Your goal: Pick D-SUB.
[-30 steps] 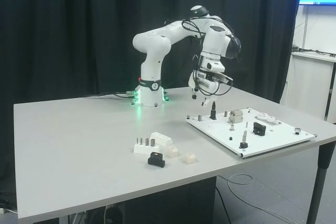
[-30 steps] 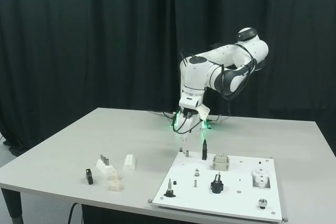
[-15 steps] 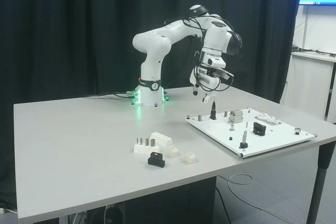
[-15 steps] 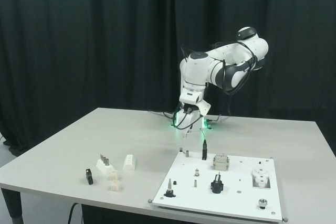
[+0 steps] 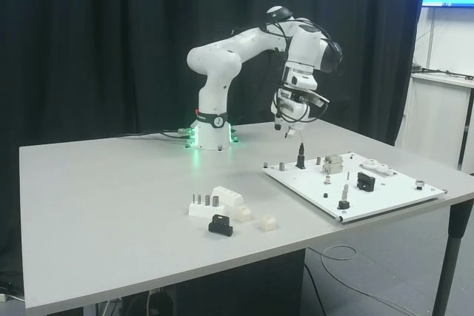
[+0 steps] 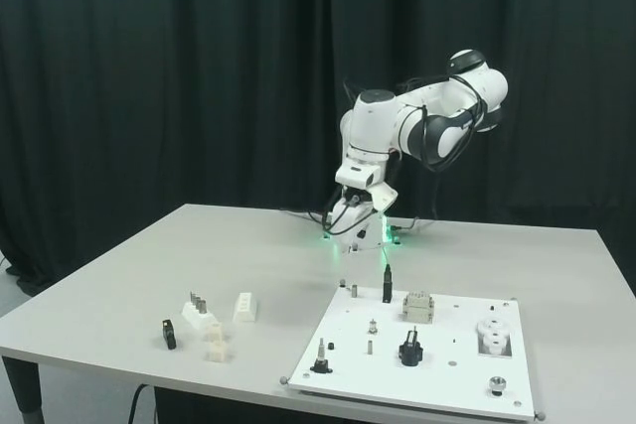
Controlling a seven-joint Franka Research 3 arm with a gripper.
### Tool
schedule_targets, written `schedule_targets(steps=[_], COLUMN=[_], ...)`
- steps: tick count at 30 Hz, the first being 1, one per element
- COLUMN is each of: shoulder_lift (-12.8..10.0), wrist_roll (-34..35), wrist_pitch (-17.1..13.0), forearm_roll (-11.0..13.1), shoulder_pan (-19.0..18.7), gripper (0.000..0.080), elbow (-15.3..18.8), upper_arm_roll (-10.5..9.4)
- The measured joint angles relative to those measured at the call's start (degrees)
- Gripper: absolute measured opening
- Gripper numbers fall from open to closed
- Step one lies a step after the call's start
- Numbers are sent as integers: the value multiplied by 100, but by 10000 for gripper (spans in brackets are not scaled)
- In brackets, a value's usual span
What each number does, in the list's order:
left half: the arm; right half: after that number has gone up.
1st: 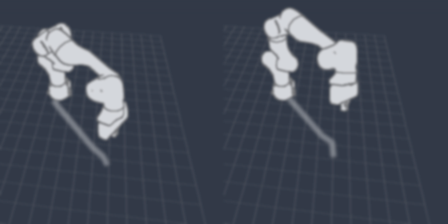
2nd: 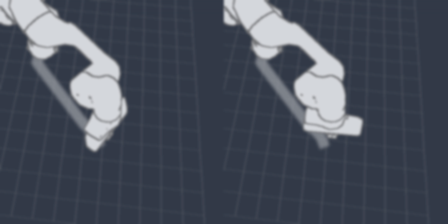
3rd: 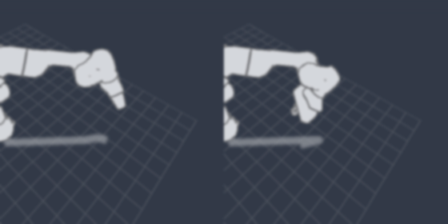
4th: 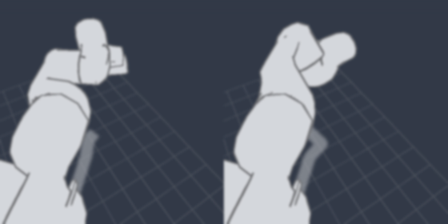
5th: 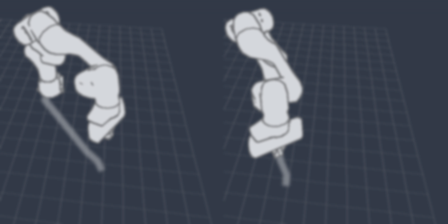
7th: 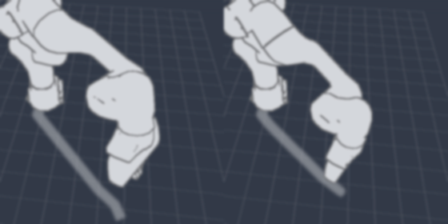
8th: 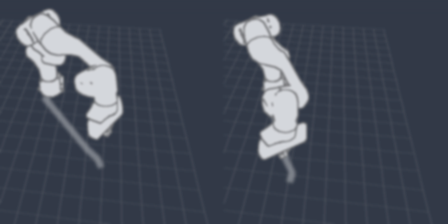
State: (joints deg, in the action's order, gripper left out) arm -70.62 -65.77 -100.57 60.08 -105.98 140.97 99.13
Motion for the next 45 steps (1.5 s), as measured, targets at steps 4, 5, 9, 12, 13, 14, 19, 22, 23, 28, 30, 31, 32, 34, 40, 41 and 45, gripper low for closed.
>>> schedule_targets(steps=[4, 5, 9, 12, 13, 14, 19, 22, 23, 28, 30, 31, 32, 34, 40, 41, 45], shoulder_lift=[0, 0, 0, 0, 0, 0, 0, 0, 0, 0, 1, 1, 1, 1, 1, 1, 0], wrist_roll=[436, 560, 890, 1201, 1328, 1501, 2128, 2306, 2345, 2454, 2454, 2454, 2454, 2454, 2296, 2255, 2105], wrist_pitch=[-1, -3, -50, -145, -171, -204, -399, -525, -568, -782, -849, -882, -917, -979, -1166, -1192, -1273], forearm_roll=[-5, -5, -5, -2, -1, 0, 7, 18, 24, 60, 80, 90, 99, 104, 104, 104, 103], shoulder_pan=[6, 13, 61, 122, 144, 175, 344, 463, 503, 766, 889, 960, 1032, 1179, 1657, 1736, 2071], gripper=[800, 800, 800, 800, 800, 800, 800, 800, 800, 800, 800, 800, 800, 800, 800, 800, 800], elbow=[-34, -46, -102, -141, -153, -168, -249, -303, -321, -453, -513, -548, -585, -656, -902, -941, -1115], upper_arm_roll=[57, 70, 103, 105, 105, 104, 89, 71, 64, 2, -31, -52, -75, -120, -289, -319, -449])
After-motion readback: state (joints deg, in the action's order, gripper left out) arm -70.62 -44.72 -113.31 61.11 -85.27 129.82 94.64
